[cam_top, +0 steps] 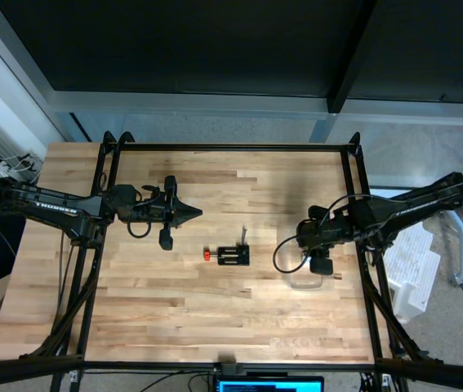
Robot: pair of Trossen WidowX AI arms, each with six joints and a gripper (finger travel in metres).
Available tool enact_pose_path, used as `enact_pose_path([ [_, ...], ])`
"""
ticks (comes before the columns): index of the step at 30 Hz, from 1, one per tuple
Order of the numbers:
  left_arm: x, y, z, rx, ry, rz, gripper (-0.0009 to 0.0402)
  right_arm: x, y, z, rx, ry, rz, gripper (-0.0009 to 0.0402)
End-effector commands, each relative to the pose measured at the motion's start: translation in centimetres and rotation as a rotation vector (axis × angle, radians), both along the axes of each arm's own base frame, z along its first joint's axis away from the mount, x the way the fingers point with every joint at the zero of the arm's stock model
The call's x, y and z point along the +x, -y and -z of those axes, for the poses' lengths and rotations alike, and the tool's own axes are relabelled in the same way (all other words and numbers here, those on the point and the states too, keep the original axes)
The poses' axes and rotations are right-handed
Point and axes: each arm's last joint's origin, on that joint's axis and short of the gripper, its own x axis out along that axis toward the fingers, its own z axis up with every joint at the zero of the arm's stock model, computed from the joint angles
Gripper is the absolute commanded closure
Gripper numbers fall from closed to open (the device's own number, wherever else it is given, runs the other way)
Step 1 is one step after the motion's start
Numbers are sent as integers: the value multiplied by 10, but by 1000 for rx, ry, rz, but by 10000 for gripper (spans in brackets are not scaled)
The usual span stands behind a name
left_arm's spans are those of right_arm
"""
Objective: Remove the USB-C connector from taskboard and place in the container
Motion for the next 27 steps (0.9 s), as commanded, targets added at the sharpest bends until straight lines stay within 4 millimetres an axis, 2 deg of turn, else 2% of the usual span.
enact_pose_path([
  [1,0,0,0,0,0,0,393,6,6,-10,1,127,-3,314],
  [6,0,0,0,0,0,0,393,19,18,-20,-26,281,-29,393],
  [7,0,0,0,0,0,0,393,21,20,-23,-25,316,-38,397],
  [9,0,0,0,0,0,0,393,28,24,-27,-17,399,-45,386],
  [17,0,0,0,0,0,0,393,46,45,-40,-3,716,-61,394],
  [22,0,0,0,0,0,0,393,51,54,-42,-29,905,-41,393],
  [27,0,0,0,0,0,0,393,51,54,-37,-39,1056,-38,393],
])
